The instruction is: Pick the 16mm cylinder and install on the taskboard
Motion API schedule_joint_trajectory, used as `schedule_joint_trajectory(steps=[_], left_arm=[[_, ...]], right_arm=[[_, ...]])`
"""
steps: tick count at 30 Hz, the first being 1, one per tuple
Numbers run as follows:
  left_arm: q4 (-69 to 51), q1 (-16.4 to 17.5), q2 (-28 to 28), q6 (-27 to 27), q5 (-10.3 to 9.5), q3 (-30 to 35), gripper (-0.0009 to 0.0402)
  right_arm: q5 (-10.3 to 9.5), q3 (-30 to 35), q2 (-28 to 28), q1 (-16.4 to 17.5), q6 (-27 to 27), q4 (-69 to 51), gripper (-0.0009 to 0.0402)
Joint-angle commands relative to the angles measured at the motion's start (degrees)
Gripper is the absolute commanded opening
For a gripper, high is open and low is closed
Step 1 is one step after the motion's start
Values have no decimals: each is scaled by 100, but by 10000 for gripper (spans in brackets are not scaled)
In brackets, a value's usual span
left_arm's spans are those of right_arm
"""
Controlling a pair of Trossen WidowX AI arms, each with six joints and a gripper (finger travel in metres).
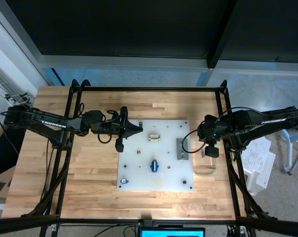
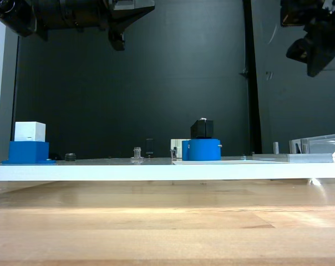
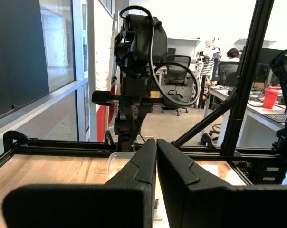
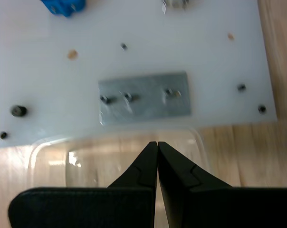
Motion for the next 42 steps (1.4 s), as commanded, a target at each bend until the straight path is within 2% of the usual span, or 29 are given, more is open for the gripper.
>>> schedule_joint_trajectory(steps=[1,7,10,16,24,29,31,42], left_arm=[[2,0,2,2,0,0,0],[2,0,2,2,0,0,0],[2,2,2,0,0,0,0],[2,2,2,0,0,0,0],[2,0,2,2,0,0,0],[2,2,2,2,0,0,0],[2,0,2,2,0,0,0],[2,2,2,2,0,0,0]], right_arm=[[13,-7,7,4,4,-197,7],[31,-7,7,4,31,-216,42],[164,-7,7,7,140,-238,62],[168,-7,7,7,160,-389,108],[166,-7,7,13,452,-494,161],[192,-15,17,15,442,-494,179],[306,-31,15,15,455,-494,184],[297,-470,17,17,439,-492,201]])
